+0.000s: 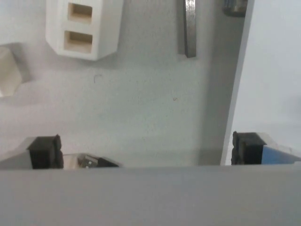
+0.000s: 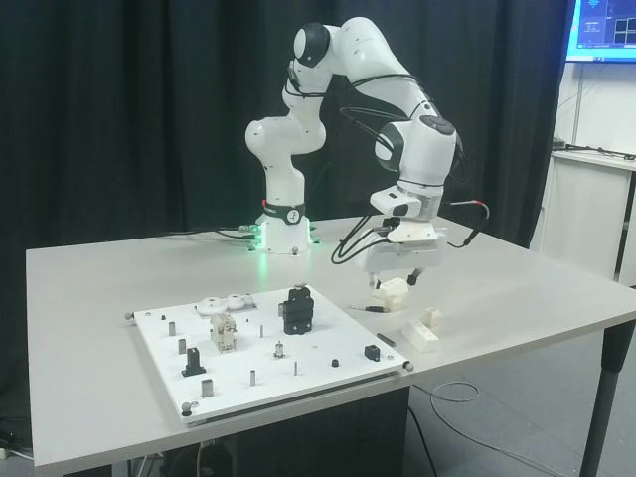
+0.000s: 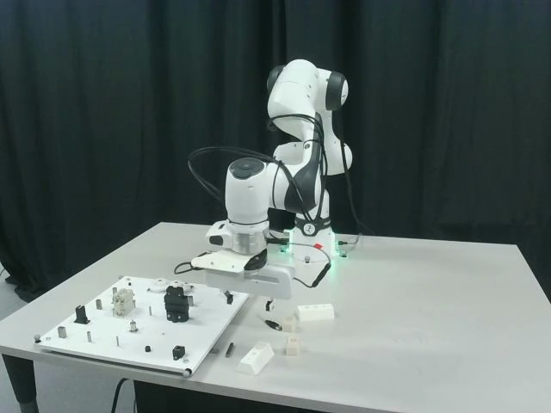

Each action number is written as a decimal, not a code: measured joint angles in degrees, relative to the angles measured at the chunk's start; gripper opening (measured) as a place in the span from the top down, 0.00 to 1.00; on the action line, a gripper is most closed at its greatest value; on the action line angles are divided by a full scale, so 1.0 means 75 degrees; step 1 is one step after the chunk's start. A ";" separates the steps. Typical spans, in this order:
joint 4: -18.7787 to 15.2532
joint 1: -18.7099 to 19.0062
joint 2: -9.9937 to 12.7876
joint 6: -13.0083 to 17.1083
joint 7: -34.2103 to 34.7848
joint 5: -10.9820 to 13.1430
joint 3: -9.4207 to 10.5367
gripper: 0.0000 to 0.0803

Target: Remove round peg 1.

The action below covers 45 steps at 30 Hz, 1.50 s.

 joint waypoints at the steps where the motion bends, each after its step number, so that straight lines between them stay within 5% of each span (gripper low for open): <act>1: 0.0000 -0.0002 0.0000 0.0002 0.0002 -0.0001 0.0000 0.00; 32: 0.0000 -0.0025 -0.0016 0.0058 0.0017 -0.0033 -0.0005 0.00; 45: 0.0015 -0.0175 -0.0050 0.0852 0.0192 -0.0784 -0.0075 0.00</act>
